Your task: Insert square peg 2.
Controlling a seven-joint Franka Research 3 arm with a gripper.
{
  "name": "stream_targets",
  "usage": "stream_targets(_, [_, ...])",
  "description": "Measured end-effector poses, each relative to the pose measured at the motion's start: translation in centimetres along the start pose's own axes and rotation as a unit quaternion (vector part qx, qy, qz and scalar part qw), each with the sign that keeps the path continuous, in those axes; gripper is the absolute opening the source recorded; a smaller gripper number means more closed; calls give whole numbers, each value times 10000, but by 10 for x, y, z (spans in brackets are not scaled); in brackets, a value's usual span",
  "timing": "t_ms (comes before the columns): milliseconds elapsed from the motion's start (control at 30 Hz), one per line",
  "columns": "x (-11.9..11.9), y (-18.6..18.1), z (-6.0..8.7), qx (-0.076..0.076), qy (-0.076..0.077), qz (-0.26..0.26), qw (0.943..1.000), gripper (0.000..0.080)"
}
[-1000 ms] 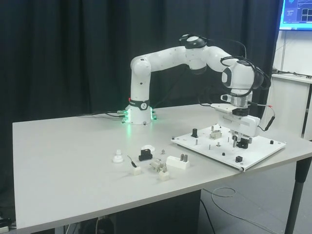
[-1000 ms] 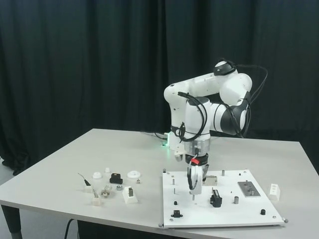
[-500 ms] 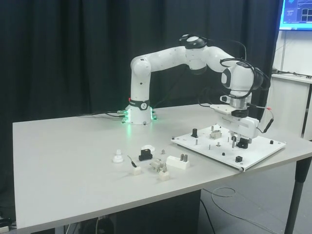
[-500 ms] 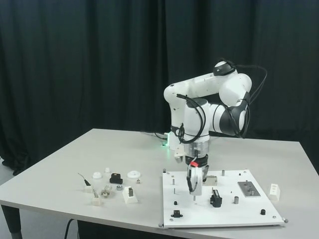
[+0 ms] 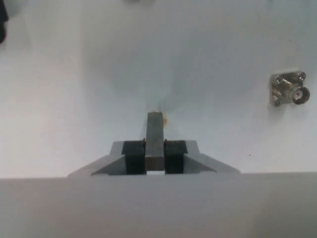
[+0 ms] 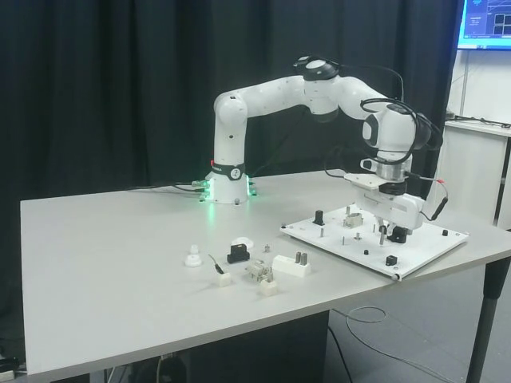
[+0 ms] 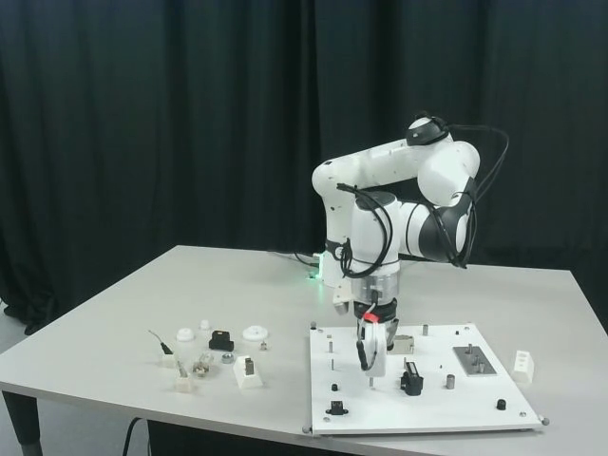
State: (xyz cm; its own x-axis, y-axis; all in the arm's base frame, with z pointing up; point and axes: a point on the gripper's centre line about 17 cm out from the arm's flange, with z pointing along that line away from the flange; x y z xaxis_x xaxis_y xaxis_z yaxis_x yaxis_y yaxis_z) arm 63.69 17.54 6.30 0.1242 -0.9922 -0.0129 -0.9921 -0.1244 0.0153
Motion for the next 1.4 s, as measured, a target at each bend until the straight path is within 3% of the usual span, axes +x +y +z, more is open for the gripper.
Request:
stream_targets(567, [-3,0,8,7,7,-74,10000,76])
stream_targets(1400, [-6,2,8,-21,-49,-107,9999,76])
